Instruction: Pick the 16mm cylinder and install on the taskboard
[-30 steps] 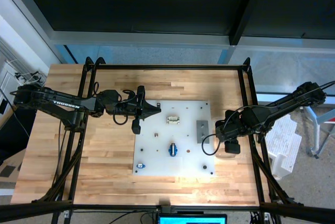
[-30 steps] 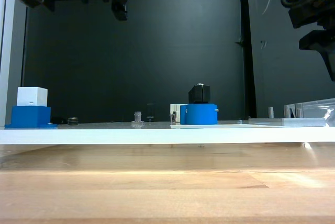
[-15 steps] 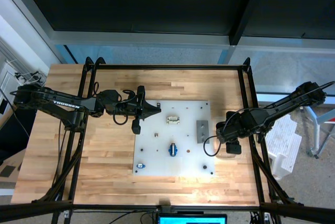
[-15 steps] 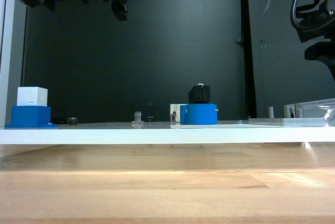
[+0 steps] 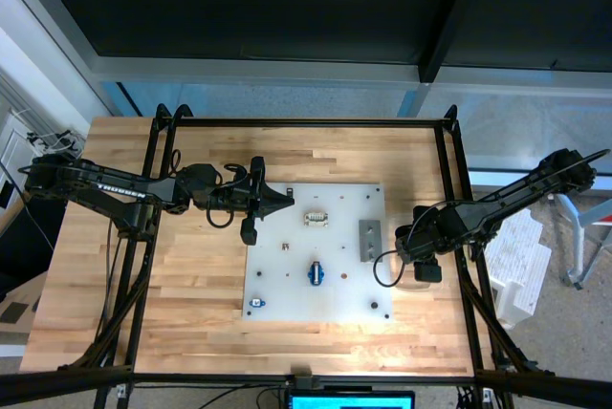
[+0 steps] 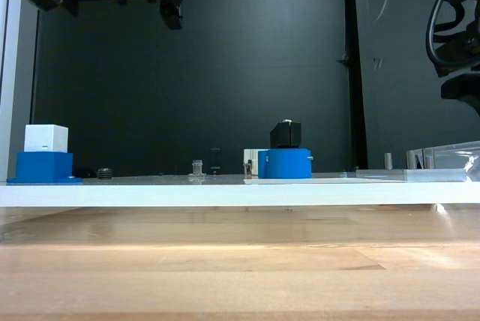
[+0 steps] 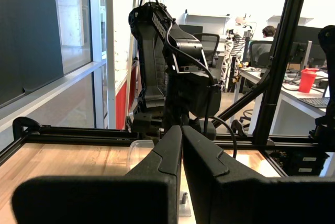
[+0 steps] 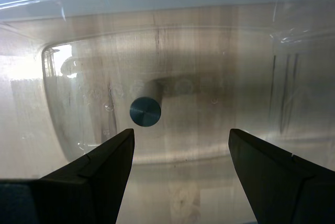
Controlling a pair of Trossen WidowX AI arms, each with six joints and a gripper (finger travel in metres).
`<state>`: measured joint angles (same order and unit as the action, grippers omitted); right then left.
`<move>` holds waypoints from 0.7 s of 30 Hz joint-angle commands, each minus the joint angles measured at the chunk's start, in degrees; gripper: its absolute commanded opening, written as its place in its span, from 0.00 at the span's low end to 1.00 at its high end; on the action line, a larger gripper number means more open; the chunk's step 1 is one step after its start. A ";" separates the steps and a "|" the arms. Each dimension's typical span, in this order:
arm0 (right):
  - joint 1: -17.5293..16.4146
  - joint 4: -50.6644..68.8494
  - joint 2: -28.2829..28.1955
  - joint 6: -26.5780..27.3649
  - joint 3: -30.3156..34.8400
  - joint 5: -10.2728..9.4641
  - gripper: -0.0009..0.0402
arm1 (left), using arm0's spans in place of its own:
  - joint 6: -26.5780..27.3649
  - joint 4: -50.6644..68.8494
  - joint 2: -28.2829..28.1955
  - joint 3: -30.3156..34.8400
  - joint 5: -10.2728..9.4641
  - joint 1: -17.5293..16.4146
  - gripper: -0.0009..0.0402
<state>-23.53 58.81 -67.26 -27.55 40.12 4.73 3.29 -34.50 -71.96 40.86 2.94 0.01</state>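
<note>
1. Sinking over the last second, the right pincer [image 8: 180,136] now hangs lower in the low view. It sits just above the clear plastic tray [image 6: 450,157], which rests on the tabletop [image 5: 191,266] right of the taskboard [image 5: 287,285].
2. Its fingers stand well apart. The 16mm cylinder [image 8: 145,111] stands on end on the tray floor between them, touching neither and nearer one finger than the other.
3. The descent suggests the approach is almost finished. No grasp has been made, so the pickup still calls for a final drop, perhaps a small sideways trim, and a squeeze.
4. That peg is the only thing visible in the tray. The wrist view covers just part of the tray floor, so I cannot tell what the rest holds.
5. The left pincer [image 7: 181,130] has not moved. Its fingers are pressed together and it is held high over the taskboard's far-left corner.
6. The taskboard carries the blue fitting [image 5: 315,273], grey metal block [image 5: 369,239] and beige connector [image 5: 315,219]. The cylinder is not yet on it.
</note>
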 commanded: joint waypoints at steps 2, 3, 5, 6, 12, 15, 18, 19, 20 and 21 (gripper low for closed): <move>-0.11 -1.49 0.00 0.87 -1.18 -0.09 0.63 | 0.00 0.00 -0.02 0.00 0.02 0.00 0.02; -0.13 -1.64 0.00 1.01 -1.31 -0.07 0.63 | 0.00 0.00 -0.02 0.00 0.02 0.00 0.02; -0.13 -1.79 0.00 1.01 -1.44 0.00 0.63 | -0.02 0.00 -0.02 0.00 0.02 -0.02 0.02; -0.13 -1.84 0.00 1.01 -1.53 0.07 0.63 | -0.02 0.00 -0.02 0.00 0.02 0.00 0.02; -0.11 -3.52 0.00 0.98 -2.97 0.26 0.63 | -0.02 0.00 -0.02 0.00 0.02 0.00 0.02; -0.11 -5.29 0.00 0.96 -4.09 0.22 0.63 | -0.02 0.00 -0.02 0.00 0.02 -0.02 0.02; -0.09 -7.06 0.00 0.94 -5.09 0.22 0.63 | -0.02 0.00 -0.02 0.00 0.02 -0.02 0.02; -0.09 -7.41 0.00 0.85 -5.38 0.22 0.63 | -0.02 0.00 -0.02 0.00 0.02 0.00 0.02; -0.09 -7.67 0.00 0.81 -5.66 0.22 0.63 | -0.02 0.00 -0.02 0.00 0.02 0.00 0.02; -0.07 -7.85 0.00 0.83 -5.92 0.22 0.63 | -0.02 0.00 -0.02 0.00 0.02 -0.02 0.02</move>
<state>-23.62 51.13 -67.26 -26.68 34.48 4.91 3.29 -34.50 -71.96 40.84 2.96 0.01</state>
